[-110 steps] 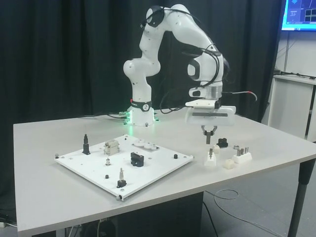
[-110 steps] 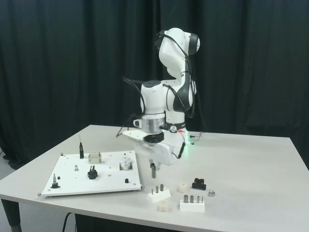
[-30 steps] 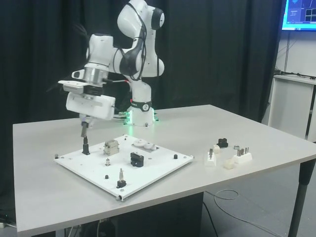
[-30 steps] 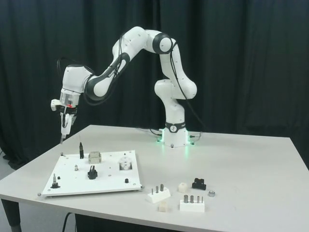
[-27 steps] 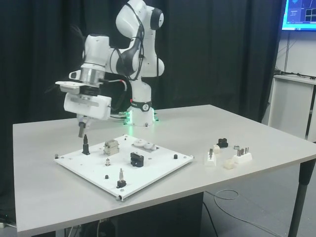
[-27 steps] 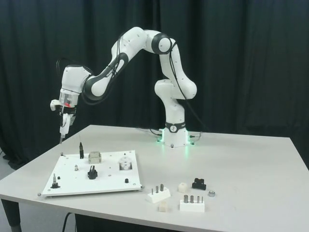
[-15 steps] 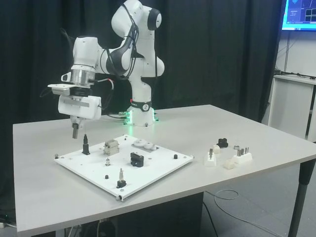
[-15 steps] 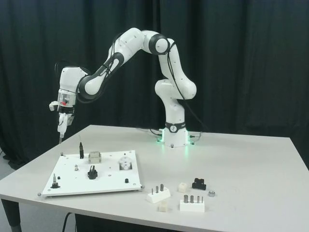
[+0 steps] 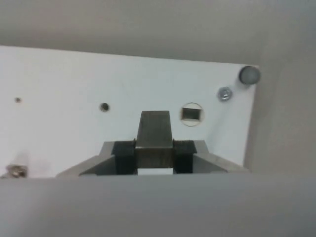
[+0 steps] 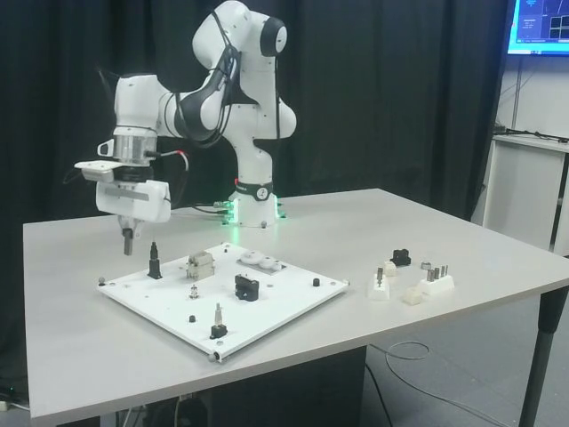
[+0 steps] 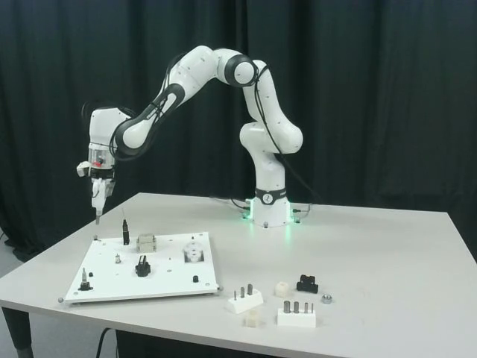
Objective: Insert square peg 4.
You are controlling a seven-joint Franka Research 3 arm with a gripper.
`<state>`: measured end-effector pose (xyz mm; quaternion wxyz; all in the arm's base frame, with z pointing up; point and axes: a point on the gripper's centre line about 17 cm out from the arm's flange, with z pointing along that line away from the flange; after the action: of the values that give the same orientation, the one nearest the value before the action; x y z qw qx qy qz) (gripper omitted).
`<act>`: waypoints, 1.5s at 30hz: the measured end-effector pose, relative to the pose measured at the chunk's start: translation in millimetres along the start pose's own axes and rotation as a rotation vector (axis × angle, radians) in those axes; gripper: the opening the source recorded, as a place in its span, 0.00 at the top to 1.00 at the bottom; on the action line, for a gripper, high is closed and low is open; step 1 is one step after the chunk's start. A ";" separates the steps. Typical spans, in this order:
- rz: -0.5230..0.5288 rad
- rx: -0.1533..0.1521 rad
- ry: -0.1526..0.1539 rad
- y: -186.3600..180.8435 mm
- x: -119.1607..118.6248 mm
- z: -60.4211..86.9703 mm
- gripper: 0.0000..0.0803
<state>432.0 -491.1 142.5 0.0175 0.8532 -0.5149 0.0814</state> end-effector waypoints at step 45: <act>0.006 -0.043 -0.155 22.9 -10.1 49.8 0.81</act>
<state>413.2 -498.7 90.5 -0.0044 0.8548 -0.5190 0.0038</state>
